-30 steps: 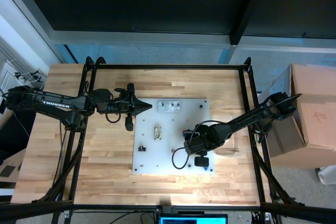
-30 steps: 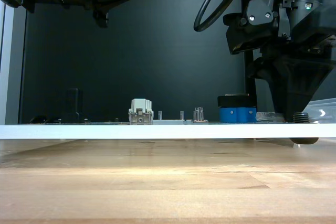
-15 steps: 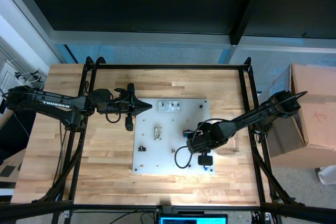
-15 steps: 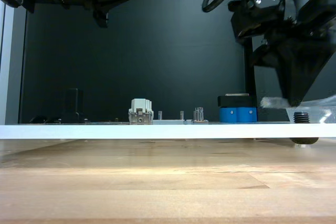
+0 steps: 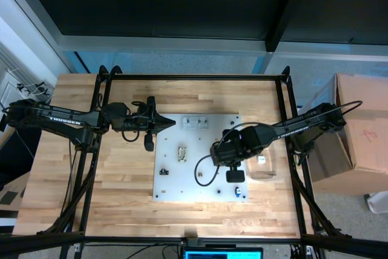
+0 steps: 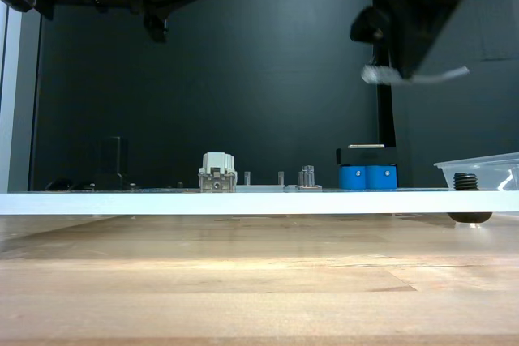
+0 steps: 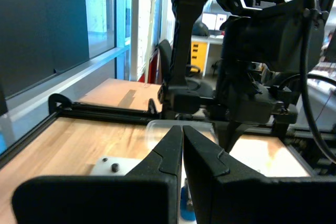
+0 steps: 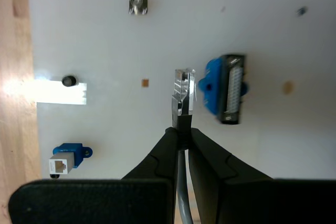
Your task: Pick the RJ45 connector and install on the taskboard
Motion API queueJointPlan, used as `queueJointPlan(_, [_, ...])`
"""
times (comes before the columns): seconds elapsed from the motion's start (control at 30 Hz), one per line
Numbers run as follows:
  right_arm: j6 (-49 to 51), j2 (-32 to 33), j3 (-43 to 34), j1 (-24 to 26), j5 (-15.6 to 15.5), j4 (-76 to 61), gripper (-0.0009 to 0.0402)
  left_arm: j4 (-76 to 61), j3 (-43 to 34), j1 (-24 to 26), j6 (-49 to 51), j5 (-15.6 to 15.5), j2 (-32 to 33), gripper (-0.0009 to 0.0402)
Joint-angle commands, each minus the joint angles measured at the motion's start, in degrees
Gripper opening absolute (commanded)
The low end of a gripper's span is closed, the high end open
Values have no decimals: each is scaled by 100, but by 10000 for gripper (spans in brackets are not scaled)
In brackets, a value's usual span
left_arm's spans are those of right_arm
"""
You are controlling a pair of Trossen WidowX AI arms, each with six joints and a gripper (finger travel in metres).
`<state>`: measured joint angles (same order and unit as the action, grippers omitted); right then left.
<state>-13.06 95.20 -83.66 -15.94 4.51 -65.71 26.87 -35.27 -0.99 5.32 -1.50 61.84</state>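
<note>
My right gripper (image 8: pixel 181 129) is shut on the black boot of the RJ45 connector (image 8: pixel 184 90), a clear plug on a grey cable, held in the air clear of any seat. It hangs over the white taskboard (image 8: pixel 131 40), beside a blue multi-pin connector (image 8: pixel 227 95). A blue RJ45 jack (image 8: pixel 65 160) sits on the board apart from the plug. From above, the right gripper (image 5: pixel 219 151) is over the board's middle right. The low view shows it (image 6: pixel 409 66) high above the board. My left gripper (image 5: pixel 167 123) is shut, empty, raised at the board's left edge.
A clear plastic tray (image 5: pixel 264 165) lies just right of the taskboard. A beige connector block (image 5: pixel 181 153) stands on the board's middle. The grey cable (image 5: pixel 202 179) loops over the board's near part. A black frame (image 5: pixel 194 77) rings the table; a cardboard box (image 5: pixel 359 131) stands at far right.
My right gripper has risen from near the board's front right and moved back toward the board's middle, carrying the RJ45 connector up with it. The left arm has not moved.
</note>
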Motion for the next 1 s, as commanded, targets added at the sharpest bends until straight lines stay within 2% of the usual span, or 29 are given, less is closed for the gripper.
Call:
queueJointPlan(0.03, [212, 2, -330, 203, 4, -216, 0, 173, 0, 0, 166, 31, 52, 0])
queueJointPlan(0.13, [372, 4, -570, 376, 44, -444, 0, 214, 0, 0, 195, 225, 52, 0])
queueJointPlan(0.23, [531, 13, -706, 549, 42, -518, 0, 264, -4, 0, 275, 562, 52, 0])
queueJointPlan(0.37, [686, 13, -828, 774, 44, -675, 0, 157, -111, -2, 337, 487, 308, 11])
queueJointPlan(0.57, [861, 94, -1145, 973, 129, -872, 0, -66, -636, -4, 662, 291, 1084, 88])
queueJointPlan(0.77, [1016, 256, -1462, 997, 197, -938, 0, -186, -1314, -4, 616, 302, 1980, 172])
queueJointPlan(0.87, [1014, 273, -1600, 1005, 201, -964, 0, -503, -1709, -2, 573, 442, 2374, 197])
queueJointPlan(1.0, [1008, 271, -1648, 1010, 214, -1016, 0, -800, -2140, -2, 433, 645, 2813, 210])
